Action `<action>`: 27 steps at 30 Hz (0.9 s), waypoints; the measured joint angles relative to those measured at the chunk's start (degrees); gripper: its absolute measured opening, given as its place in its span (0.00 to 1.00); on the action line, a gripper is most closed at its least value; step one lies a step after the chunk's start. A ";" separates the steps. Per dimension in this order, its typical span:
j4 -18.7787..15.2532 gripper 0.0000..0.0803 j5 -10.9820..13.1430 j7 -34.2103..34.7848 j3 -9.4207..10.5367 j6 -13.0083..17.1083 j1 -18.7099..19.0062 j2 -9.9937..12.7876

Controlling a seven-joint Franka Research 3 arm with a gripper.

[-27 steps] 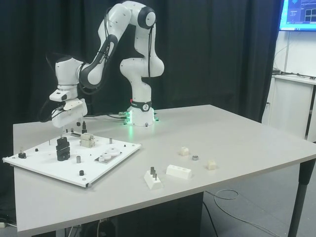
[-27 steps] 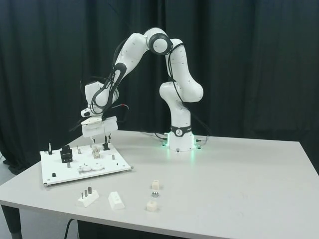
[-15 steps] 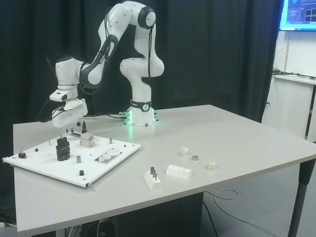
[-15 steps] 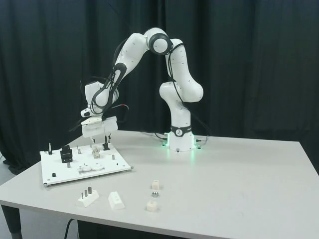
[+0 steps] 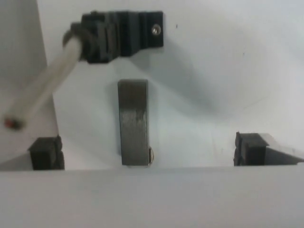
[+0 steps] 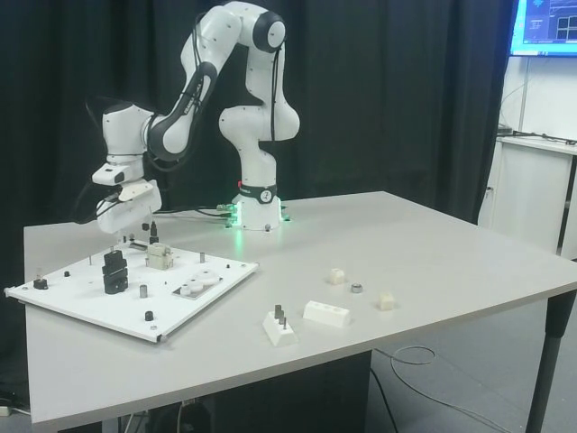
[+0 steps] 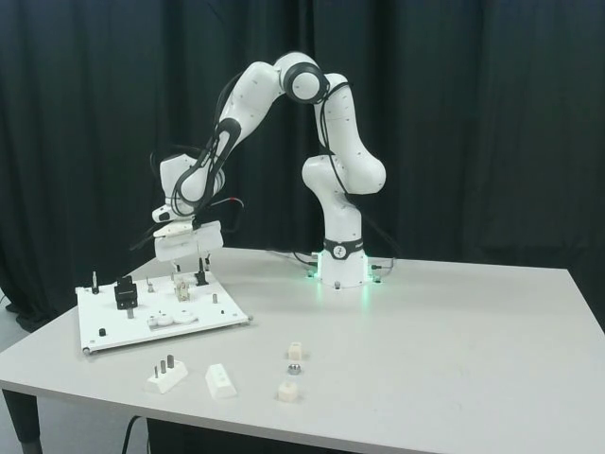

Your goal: Pick square peg 4.

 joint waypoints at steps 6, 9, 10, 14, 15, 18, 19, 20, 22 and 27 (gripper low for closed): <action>0.14 1.00 0.00 0.83 -0.02 -0.46 0.56 -0.57; 0.21 1.00 0.00 1.13 -0.03 -0.53 0.77 -0.72; 0.23 1.00 0.00 1.22 -0.03 -0.55 0.84 -0.77; 0.31 1.00 0.00 1.31 -0.06 -0.69 1.13 -0.94; 0.34 1.00 0.00 1.33 -0.07 -0.74 1.20 -0.96; 0.43 1.00 0.00 1.65 -0.07 -0.92 1.40 -0.96; 0.46 1.00 0.00 1.85 -0.06 -0.96 1.45 -0.96; 0.47 1.00 0.00 2.09 -0.06 -1.00 1.52 -0.96; 0.48 1.00 0.00 2.49 -0.06 -1.01 1.65 -0.96; 0.48 1.00 0.00 2.69 -0.04 -1.01 2.05 -0.87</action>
